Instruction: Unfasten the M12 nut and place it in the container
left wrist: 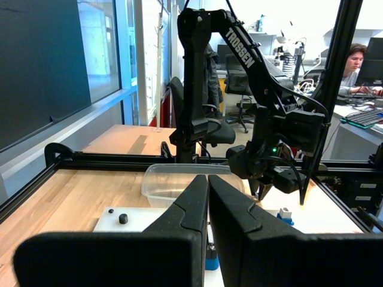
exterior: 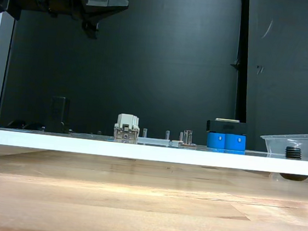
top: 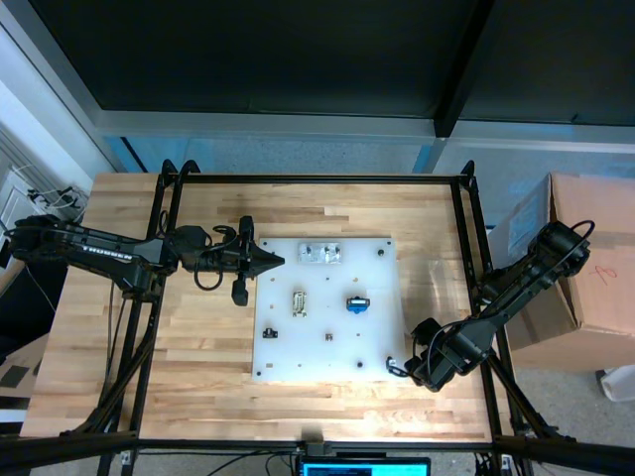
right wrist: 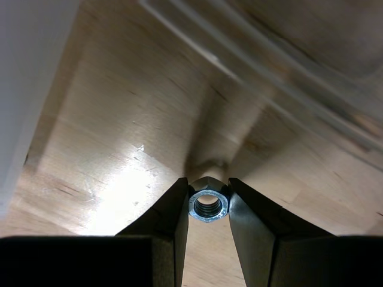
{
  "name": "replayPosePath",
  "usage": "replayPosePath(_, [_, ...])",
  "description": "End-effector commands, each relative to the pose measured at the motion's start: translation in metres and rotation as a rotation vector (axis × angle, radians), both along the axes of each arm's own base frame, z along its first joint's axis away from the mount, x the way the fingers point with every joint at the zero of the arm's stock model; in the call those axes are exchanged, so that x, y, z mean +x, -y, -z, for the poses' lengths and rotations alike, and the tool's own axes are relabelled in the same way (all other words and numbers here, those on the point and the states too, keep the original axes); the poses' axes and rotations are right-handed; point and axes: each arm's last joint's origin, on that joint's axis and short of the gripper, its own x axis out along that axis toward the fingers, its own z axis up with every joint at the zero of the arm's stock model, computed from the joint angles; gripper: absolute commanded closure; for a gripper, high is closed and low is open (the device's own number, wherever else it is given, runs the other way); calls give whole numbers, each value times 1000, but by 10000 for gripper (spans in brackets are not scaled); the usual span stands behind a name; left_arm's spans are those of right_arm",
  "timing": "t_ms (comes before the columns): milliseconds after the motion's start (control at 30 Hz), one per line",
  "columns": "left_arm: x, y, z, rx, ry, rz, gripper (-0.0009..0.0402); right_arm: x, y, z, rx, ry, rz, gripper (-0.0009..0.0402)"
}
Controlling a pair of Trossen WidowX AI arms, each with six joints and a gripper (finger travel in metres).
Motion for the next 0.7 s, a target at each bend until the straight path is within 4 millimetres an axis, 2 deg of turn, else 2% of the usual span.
replayPosePath(33, [0, 0, 0, 0, 0, 0, 393, 0, 0, 0, 3, 3, 0, 330])
replayPosePath(400, [0, 0, 0, 0, 0, 0, 393, 0, -1, -1, 9, 3, 0, 210])
replayPosePath(700, [0, 0, 0, 0, 0, 0, 393, 3, -4, -8, 40, 1, -2, 154])
